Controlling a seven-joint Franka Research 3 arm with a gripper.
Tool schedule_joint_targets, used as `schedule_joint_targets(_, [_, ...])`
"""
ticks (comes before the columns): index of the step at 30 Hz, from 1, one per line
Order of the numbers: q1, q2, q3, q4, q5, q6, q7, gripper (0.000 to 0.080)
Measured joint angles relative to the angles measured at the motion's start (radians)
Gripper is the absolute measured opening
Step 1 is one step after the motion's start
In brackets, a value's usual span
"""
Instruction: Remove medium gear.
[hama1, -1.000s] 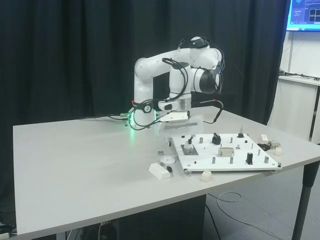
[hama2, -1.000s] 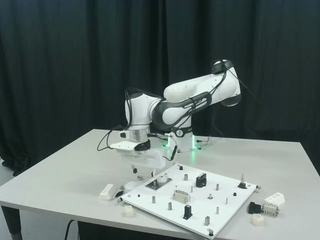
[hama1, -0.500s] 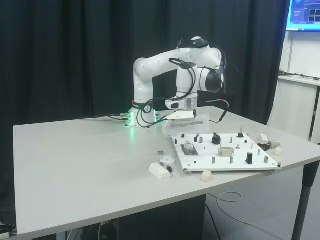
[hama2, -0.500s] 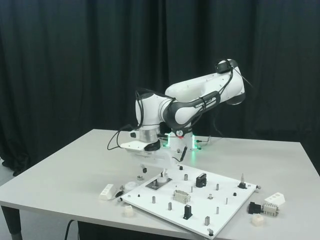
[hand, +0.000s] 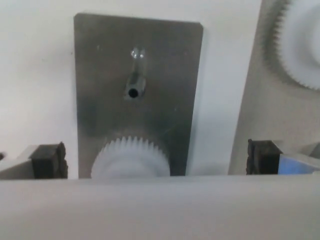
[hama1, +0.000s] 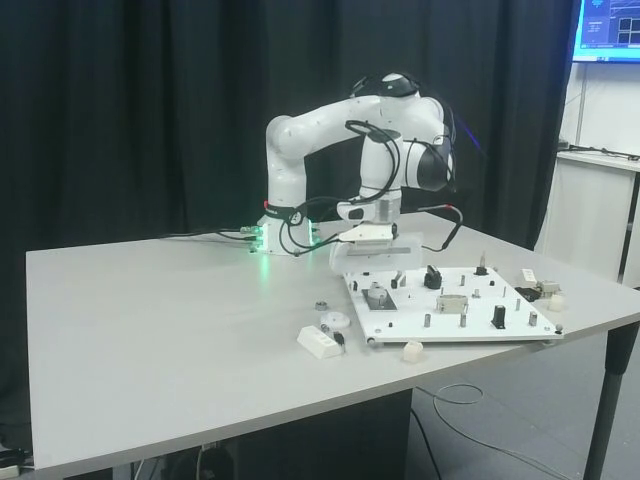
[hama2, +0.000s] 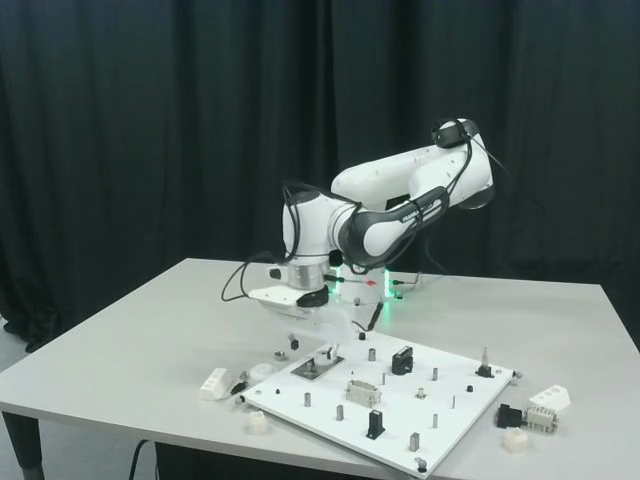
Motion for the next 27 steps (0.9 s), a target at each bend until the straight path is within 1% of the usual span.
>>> schedule_joint_targets(5, [0.003, 0.003, 0.014, -0.005, 0.003, 0.013, 0.005, 0.0800])
schedule_joint_targets(13, [0.004, 0.007, 0.030, -0.010, 0.012, 0.015, 0.010, 0.0800])
schedule_joint_targets(23, [0.004, 0.007, 0.037, -0.012, 0.018, 0.020, 0.013, 0.0800])
schedule_joint_targets(27, [0.004, 0.007, 0.042, -0.012, 0.024, 0.030, 0.027, 0.0800])
